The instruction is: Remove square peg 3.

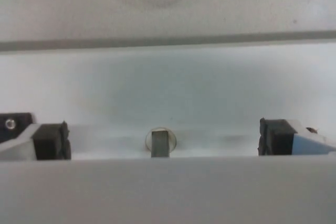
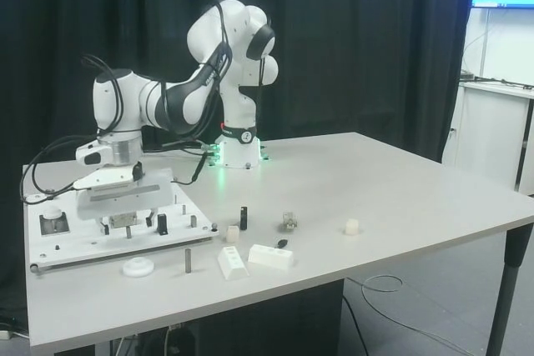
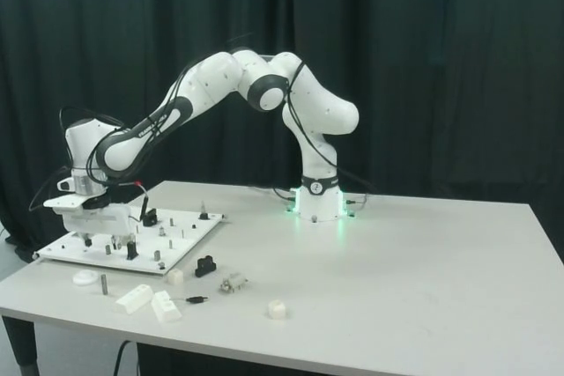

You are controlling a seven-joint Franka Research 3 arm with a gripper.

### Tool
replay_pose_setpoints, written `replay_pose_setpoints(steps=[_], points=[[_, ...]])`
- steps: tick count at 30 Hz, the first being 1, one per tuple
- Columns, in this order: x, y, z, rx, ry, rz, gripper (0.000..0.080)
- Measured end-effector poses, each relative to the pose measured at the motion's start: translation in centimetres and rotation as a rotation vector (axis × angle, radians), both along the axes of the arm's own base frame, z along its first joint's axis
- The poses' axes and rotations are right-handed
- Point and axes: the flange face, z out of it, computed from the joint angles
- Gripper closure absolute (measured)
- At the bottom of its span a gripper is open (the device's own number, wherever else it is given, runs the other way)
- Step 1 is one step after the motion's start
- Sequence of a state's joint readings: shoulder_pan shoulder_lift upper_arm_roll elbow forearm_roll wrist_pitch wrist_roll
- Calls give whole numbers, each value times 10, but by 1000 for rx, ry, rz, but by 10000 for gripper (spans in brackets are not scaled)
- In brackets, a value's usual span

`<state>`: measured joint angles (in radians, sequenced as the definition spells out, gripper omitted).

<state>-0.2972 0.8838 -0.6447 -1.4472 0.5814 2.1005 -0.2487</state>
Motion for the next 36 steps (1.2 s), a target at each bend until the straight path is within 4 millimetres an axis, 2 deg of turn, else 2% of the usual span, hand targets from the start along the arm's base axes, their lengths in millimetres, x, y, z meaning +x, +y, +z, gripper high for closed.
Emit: replay_pose_setpoints(steps=[30, 31, 33, 34, 36], points=[[-12, 2, -16, -1, 20, -15, 3], [-12, 3, -16, 0, 21, -15, 116], [-12, 4, -17, 1, 23, -13, 116], [-11, 4, -17, 1, 23, -12, 312], [-11, 6, -18, 3, 25, -11, 312]])
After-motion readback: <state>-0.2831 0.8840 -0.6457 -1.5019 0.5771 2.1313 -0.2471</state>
